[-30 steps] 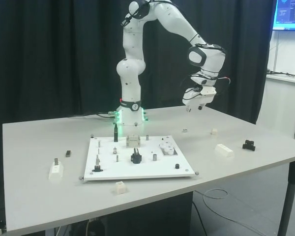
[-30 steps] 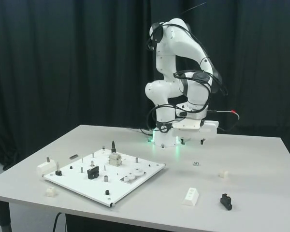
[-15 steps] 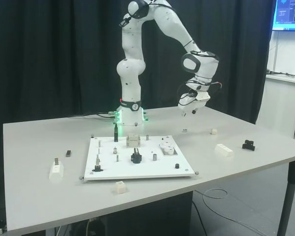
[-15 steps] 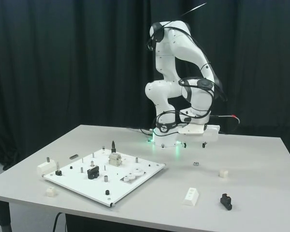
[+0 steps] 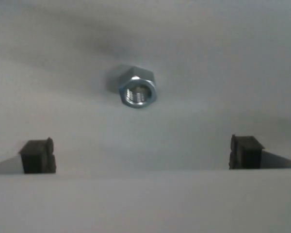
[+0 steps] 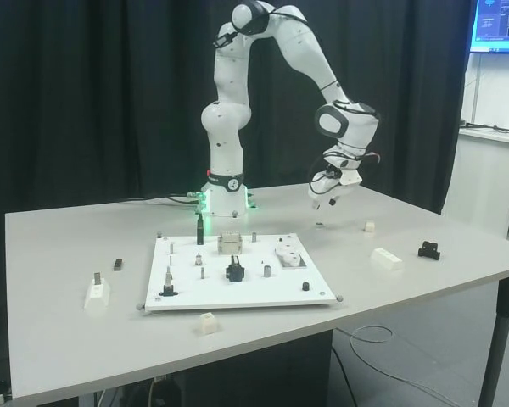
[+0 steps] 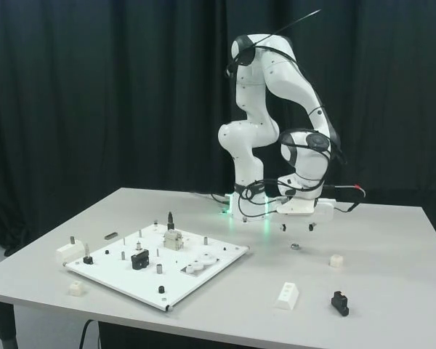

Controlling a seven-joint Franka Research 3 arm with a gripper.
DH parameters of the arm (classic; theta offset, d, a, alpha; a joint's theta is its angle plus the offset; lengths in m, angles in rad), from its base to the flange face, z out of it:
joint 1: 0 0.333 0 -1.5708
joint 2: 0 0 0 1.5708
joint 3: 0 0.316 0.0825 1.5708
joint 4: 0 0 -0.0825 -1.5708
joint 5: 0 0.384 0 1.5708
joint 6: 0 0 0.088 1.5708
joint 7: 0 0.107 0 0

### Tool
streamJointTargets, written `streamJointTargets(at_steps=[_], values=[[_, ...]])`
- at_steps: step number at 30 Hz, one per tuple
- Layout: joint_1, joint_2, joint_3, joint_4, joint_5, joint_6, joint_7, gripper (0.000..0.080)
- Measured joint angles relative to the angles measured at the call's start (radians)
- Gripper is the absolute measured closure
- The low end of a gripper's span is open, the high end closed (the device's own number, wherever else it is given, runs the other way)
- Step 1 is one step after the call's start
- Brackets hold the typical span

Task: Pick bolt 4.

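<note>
The grey tabletop (image 6: 59,246) carries a white board (image 6: 237,288) at lower centre. Right of centre, the gripper (image 7: 296,227) hangs wide open, holding nothing, above the hex nut (image 5: 137,87) lying unobstructed; a small white block (image 7: 336,260) sits nearby.

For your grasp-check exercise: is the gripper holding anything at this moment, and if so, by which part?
Nothing is held. The gripper is open, its jaws standing wide apart above the grey table, and the hex nut lies untouched on the table between them.

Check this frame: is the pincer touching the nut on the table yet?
Apart. The second room view shows the pincer hanging above the nut with bare table between them; its fingertips are spread wide.
</note>
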Motion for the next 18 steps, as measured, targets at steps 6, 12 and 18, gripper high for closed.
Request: streamJointTargets(at_steps=[6,12,18], values=[[-0.001,0.033,0.020,0.000,0.003,0.020,0.000,0.0003],[-0.003,0.049,0.034,0.000,0.004,0.030,0.000,0.0003],[-0.004,0.054,0.038,0.000,0.006,0.030,0.000,0.0003]])
